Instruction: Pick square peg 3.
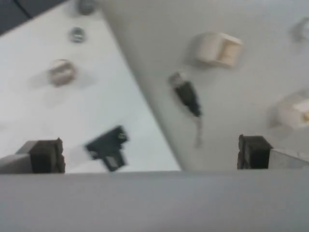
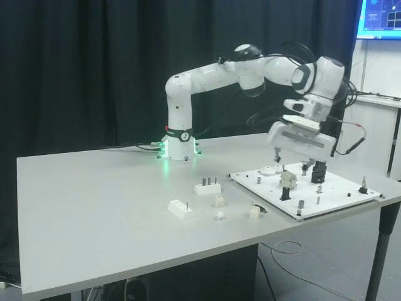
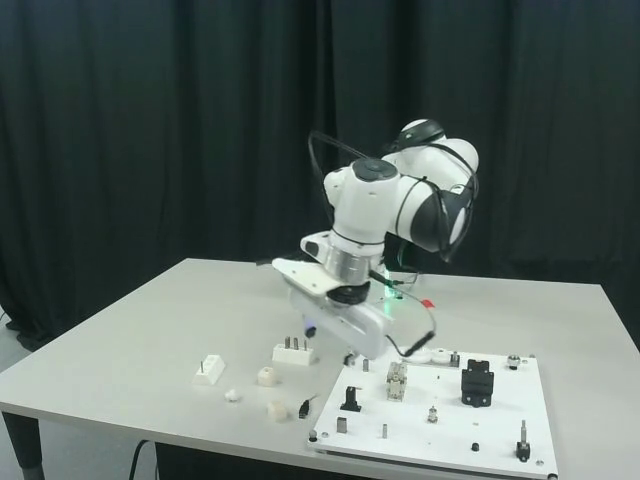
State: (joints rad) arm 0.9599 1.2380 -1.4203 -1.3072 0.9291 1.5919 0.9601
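Observation:
My gripper (image 1: pixel 149 154) is open, with nothing between its black fingertips (image 1: pixel 46 155). It hangs above the edge of the white board (image 2: pixel 338 191) nearest the arm's base, seen as gripper (image 2: pixel 291 160) and gripper (image 3: pixel 330 342) in the room views. Small upright pegs stand on the board's front part (image 3: pixel 341 425). More pegs stand in a white holder (image 2: pixel 207 187) on the grey table (image 2: pixel 94 200). I cannot tell which one is square peg 3.
A black plug with a short cable (image 1: pixel 186 94) lies on the table beside the board. Small white blocks (image 1: pixel 218 48) sit nearby, and another white block with one pin (image 2: pixel 182 208) lies further off. A black bracket (image 1: pixel 108 145) and a black clamp (image 3: pixel 476 382) stand on the board.

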